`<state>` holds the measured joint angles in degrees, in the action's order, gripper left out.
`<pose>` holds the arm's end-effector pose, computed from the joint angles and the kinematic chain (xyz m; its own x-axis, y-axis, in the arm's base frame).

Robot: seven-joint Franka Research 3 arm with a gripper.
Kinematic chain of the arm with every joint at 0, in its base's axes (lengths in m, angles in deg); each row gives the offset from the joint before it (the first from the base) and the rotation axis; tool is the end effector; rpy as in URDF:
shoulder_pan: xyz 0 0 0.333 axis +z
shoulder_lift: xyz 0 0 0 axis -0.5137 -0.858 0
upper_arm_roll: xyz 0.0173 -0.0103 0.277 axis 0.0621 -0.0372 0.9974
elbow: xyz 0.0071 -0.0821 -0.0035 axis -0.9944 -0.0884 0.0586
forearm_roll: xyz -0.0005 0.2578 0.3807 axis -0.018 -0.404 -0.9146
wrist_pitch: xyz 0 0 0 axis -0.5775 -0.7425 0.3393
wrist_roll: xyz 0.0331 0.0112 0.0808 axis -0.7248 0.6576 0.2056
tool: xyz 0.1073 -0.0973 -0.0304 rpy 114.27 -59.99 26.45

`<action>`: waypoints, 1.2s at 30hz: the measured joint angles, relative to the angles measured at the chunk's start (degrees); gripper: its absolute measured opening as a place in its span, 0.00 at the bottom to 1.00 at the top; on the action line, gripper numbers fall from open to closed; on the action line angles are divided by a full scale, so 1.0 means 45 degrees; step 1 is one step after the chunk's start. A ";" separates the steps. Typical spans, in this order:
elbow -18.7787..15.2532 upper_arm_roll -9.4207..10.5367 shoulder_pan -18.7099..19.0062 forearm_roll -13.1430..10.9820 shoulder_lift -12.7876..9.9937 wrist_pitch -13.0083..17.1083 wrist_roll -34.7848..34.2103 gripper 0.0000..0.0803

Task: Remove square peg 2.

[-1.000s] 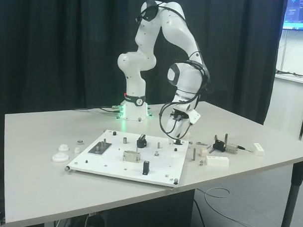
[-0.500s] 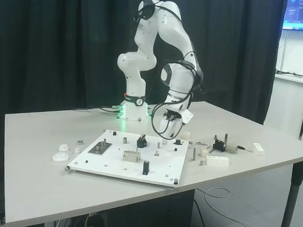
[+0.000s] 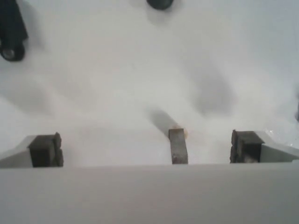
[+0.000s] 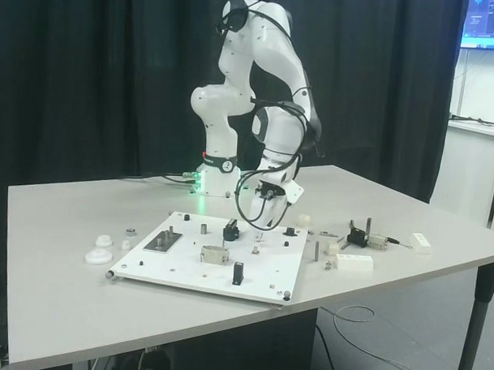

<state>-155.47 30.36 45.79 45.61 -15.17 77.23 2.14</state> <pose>0.5404 -0.1050 0.0822 0.9930 -0.0215 -0.1165 -0.0115 -0.9963 0.0856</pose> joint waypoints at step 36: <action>-0.0960 0.0019 -0.0192 -0.0015 0.0033 0.1868 0.0886 1.00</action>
<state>-159.79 30.44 44.93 45.54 -15.02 85.63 6.13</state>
